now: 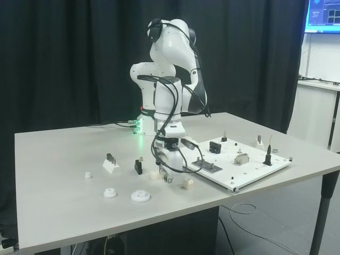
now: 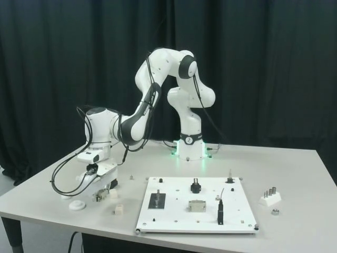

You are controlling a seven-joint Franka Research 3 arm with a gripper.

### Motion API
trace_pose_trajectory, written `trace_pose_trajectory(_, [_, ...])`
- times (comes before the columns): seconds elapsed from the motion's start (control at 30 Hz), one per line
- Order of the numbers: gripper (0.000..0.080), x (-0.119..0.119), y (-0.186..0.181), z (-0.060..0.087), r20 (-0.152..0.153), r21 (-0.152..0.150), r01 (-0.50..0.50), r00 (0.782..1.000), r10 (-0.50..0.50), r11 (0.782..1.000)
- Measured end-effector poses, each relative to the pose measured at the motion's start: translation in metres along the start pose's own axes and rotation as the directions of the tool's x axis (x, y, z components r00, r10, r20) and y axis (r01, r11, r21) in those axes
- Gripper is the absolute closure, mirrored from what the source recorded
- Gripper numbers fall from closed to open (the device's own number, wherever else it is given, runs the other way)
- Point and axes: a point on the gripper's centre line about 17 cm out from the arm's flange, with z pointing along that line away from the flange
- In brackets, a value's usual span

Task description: Place waterproof.

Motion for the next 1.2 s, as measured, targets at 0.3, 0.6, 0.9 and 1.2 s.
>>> trace_pose_trajectory(0.3, [0.0182,-0.004,0.001,0.013,0.017,-0.006,0.005,1.0,-0.005,1.0])
trace_pose_trajectory(0.6, [0.0182,-0.006,0.001,0.024,0.028,-0.005,0.007,1.0,-0.007,1.0])
trace_pose_trajectory(0.9, [0.0148,-0.007,0.002,0.029,0.033,-0.003,0.012,0.999,-0.012,1.0])
trace_pose_trajectory(1.2, [0.0032,-0.012,0.006,0.026,0.037,-0.013,-0.017,0.999,0.017,1.0])
